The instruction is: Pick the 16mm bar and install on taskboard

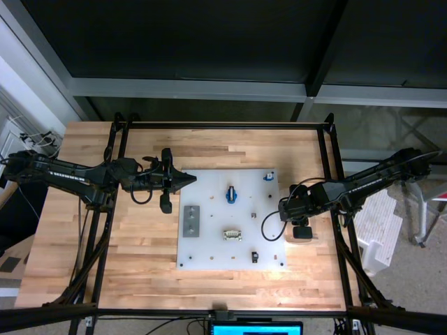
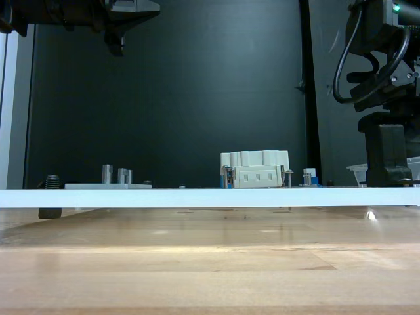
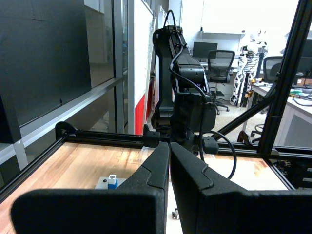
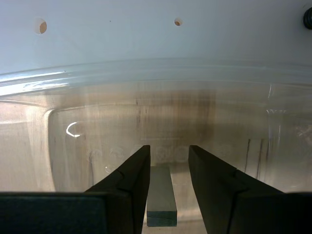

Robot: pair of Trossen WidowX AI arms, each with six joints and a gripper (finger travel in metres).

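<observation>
The 16mm bar point(image 4: 161, 196), a short grey block, lies free on the floor of a clear plastic tray point(image 4: 97, 141) just off the right edge of the white taskboard point(image 1: 209, 209). My right gripper point(image 4: 169, 148) points down into that tray point(image 1: 312, 239) with its fingers open on either side of the bar, and a gap shows on one side. In the high view the right gripper point(image 1: 302, 234) hides the bar. My left gripper point(image 1: 188, 180) hovers high over the board's left edge, shut and empty, its fingers meeting in the left wrist view point(image 3: 169, 144).
On the board stand a grey block with pegs point(image 1: 191, 222), a blue part point(image 1: 231, 195), a beige connector point(image 2: 256, 169) and a small blue piece point(image 1: 267, 176). Black frame rails point(image 1: 328, 181) run along both sides of the table. The right gripper's body point(image 2: 385, 151) rises at the board's right end.
</observation>
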